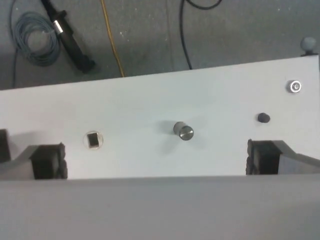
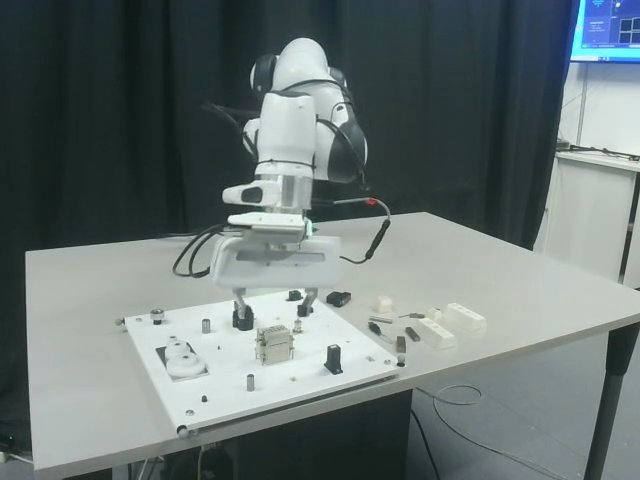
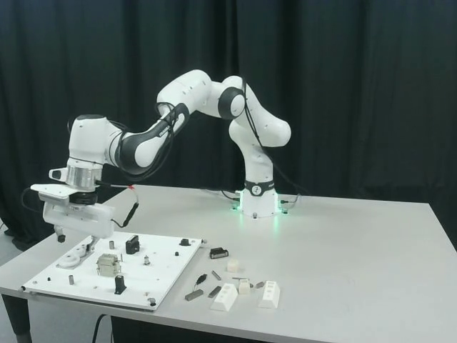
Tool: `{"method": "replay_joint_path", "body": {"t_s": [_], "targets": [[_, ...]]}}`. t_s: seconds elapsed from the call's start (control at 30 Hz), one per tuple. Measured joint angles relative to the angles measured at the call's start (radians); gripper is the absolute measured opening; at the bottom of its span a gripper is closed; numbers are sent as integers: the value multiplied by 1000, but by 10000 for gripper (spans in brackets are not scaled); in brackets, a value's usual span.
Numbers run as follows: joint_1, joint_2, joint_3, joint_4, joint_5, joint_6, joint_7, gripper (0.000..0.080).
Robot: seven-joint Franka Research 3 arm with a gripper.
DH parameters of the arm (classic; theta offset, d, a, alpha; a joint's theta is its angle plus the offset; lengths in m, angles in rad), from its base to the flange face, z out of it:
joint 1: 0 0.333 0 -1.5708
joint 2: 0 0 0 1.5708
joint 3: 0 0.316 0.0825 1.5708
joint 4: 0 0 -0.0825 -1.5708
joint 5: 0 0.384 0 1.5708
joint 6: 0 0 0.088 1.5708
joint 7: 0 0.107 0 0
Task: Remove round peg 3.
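**Round peg 3 upright on the board, gripper spread above it**

Round peg 3 (image 1: 183, 131) shows in my wrist view as a short metal cylinder standing upright on the white board (image 1: 150, 100), roughly midway between the two black fingertips (image 1: 48, 161). The jaws are wide apart, one at each side of the picture, and neither touches the peg. On the same board I see a small black rectangular insert (image 1: 93, 139) in a round socket, a small black stud (image 1: 263, 118) and a metal screw (image 1: 295, 86) near the corner. Beyond the board's edge lies grey floor with a coiled cable (image 1: 35, 40).

From the first room view, I see the gripper (image 2: 276, 297) hanging low over the back part of the board (image 2: 300, 385), fingers pointing down and spread. The peg itself I cannot pick out with certainty here. A metal connector block (image 2: 274, 343) sits just in front of the gripper, a white gear piece (image 2: 184, 360) lies toward the board's left side, and loose white blocks (image 2: 450, 322) rest on the grey table (image 2: 520, 270) beside the board.

In the second room view, the white arm (image 3: 178, 107) reaches from its base across the table to the board's far left end, and the gripper (image 3: 75, 239) is largely hidden behind the hand.
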Motion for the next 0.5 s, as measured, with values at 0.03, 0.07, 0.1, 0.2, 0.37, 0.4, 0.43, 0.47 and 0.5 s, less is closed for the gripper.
{"method": "replay_joint_path", "body": {"t_s": [0.03, 0.07, 0.1, 0.2, 0.37, 0.4, 0.43, 0.47, 0.5], "targets": [[-3, 6, 0, 7, 7, -8, 1, 800], [-7, 11, 0, 13, 14, -14, 2, 800], [-10, 16, 0, 20, 20, -21, 2, 800], [-19, 33, -1, 42, 32, -45, 7, 800], [-33, 61, -2, 83, 55, -91, 25, 800], [-35, 67, -3, 91, 56, -102, 29, 800], [-37, 72, -4, 100, 56, -111, 34, 800], [-38, 79, -7, 110, 57, -123, 40, 800], [-39, 84, -9, 118, 57, -132, 45, 800]]}}
